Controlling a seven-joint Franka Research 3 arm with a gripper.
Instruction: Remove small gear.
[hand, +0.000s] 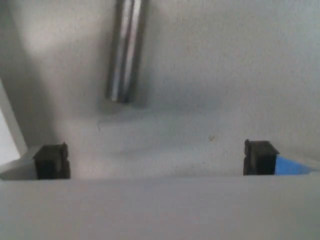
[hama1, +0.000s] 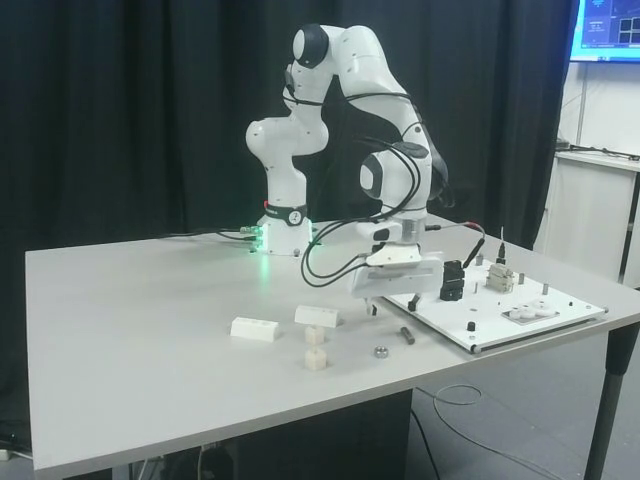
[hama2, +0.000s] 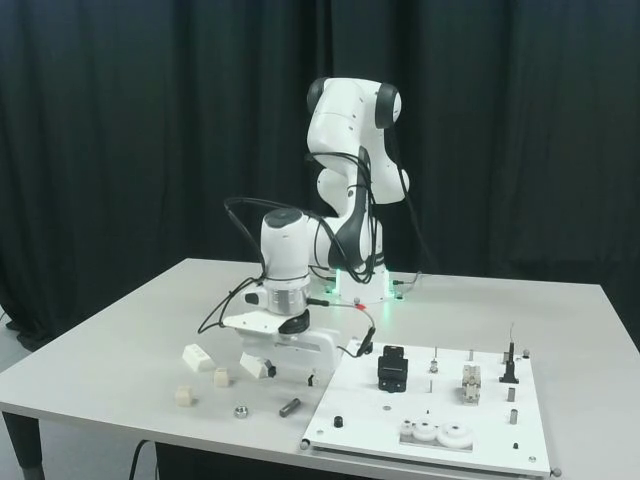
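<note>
A white Franka arm hovers low over the grey table (hama1: 130, 320), its gripper (hand: 155, 160) spread wide and holding nothing, poised beside the white assembly board (hama2: 380, 425) and not yet over it. In the wrist view the two black fingertips (hand: 51, 161) stand well apart above bare tabletop, with a short metal pin (hand: 125, 50) lying ahead of them.

The small gear (hama2: 407, 431) sits among a row of white gears (hama2: 455, 436) at the board's near edge in the second room view, well apart from the gripper. Which of the row is the smallest is hard to tell; the one at the end nearest the arm appears so. It looks seated on the board, toothed and round, likely smooth hard plastic.

Judged from this, the task stands at its approach step: nothing is grasped and the gear is untouched. The next move calls for carrying the gripper across the board, past the black block (hama2: 392, 368) and the upright posts (hama2: 511, 366), centring the jaws over the gear, then descending to close on its rim and lift it straight off.

Off the board, beside the gripper, lie pale blocks (hama2: 198, 357), a small cube-like piece (hama2: 184, 396), a metal nut (hama2: 241, 409) and the cylindrical pin (hama2: 290, 406), all matte or dull-metal in finish.
</note>
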